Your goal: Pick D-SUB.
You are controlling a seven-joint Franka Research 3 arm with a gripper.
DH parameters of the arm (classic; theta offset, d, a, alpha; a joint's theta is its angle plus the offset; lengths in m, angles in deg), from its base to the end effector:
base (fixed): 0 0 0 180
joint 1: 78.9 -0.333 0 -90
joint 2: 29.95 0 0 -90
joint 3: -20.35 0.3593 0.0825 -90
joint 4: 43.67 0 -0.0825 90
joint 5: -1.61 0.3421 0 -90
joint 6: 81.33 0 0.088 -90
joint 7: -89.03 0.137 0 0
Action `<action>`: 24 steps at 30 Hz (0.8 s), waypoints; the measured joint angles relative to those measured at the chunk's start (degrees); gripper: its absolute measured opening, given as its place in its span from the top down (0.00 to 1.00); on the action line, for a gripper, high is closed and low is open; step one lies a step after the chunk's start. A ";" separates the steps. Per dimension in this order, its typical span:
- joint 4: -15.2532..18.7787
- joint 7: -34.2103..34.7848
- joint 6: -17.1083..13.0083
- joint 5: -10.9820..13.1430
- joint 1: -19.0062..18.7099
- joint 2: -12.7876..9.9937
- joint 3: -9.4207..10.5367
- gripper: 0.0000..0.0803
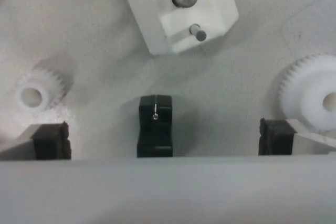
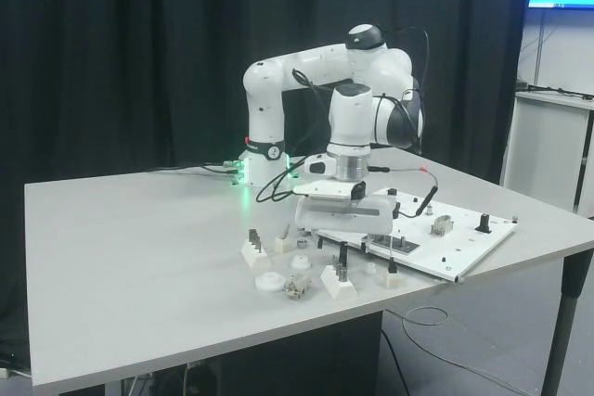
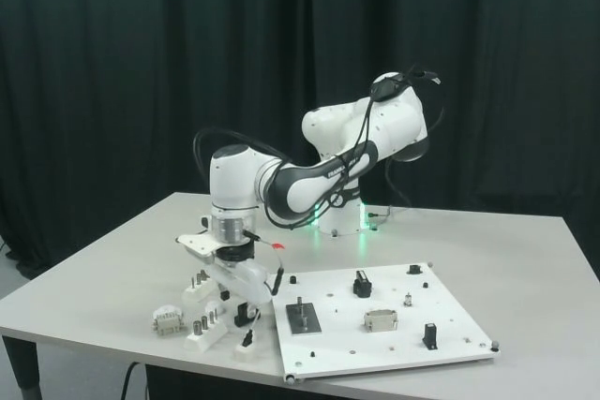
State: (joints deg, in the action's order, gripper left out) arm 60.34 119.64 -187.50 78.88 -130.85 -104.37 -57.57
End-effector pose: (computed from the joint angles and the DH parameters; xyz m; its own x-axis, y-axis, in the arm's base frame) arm 0.6209 -0.0402 0.2058 0.1854 -0.9825 0.0165 -0.9826 -0.1856 -0.0086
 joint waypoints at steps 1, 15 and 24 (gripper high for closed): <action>0.02 0.00 -0.02 0.00 0.01 0.00 0.11 0.00; 0.34 0.01 -0.13 0.00 0.50 -0.03 1.20 0.00; 0.35 -1.00 -0.30 0.00 0.57 -0.06 1.44 0.11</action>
